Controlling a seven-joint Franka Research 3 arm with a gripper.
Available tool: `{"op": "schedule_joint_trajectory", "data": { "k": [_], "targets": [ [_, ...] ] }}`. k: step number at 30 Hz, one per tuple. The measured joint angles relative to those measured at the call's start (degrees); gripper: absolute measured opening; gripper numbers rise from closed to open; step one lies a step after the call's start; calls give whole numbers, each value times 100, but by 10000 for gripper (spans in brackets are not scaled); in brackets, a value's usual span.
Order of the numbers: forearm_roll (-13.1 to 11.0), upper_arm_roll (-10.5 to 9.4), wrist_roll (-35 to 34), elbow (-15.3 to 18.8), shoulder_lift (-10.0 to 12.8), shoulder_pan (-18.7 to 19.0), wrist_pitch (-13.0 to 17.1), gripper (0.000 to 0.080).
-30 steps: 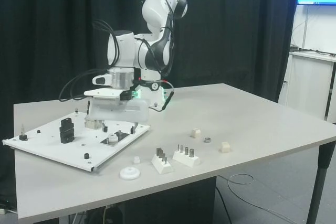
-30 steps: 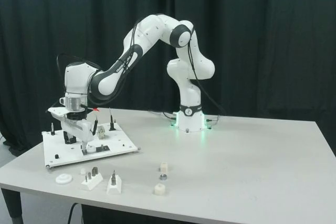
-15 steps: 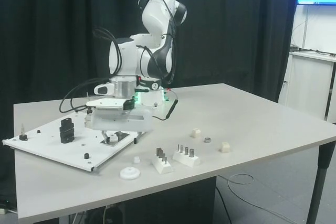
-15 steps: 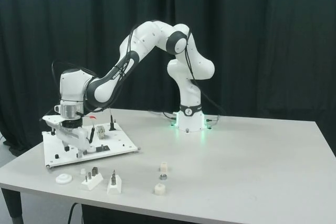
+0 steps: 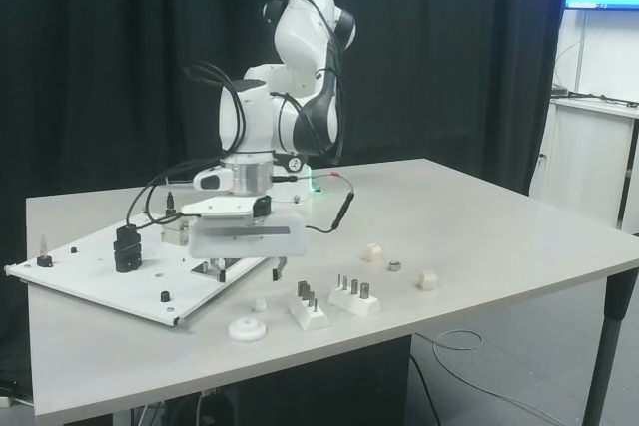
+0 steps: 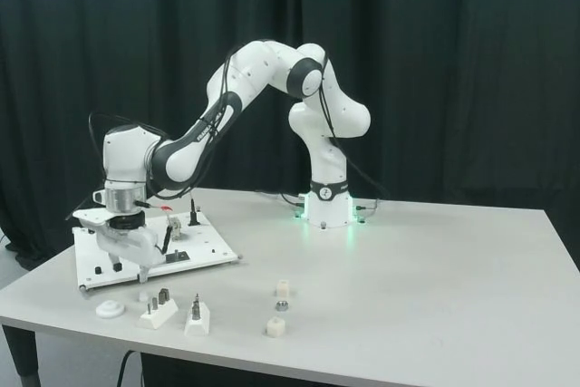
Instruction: Pick small gear.
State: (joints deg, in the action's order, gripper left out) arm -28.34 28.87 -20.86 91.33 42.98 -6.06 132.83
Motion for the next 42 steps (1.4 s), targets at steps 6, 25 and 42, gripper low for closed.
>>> {"op": "schedule_joint_trajectory", "data": {
  "k": [6,25,42],
  "targets": [
    [24,-2,96,-12,72,72,6,800],
    [160,-56,258,-11,310,154,140,800],
    [155,-132,417,14,442,142,400,800]
  ]
}}
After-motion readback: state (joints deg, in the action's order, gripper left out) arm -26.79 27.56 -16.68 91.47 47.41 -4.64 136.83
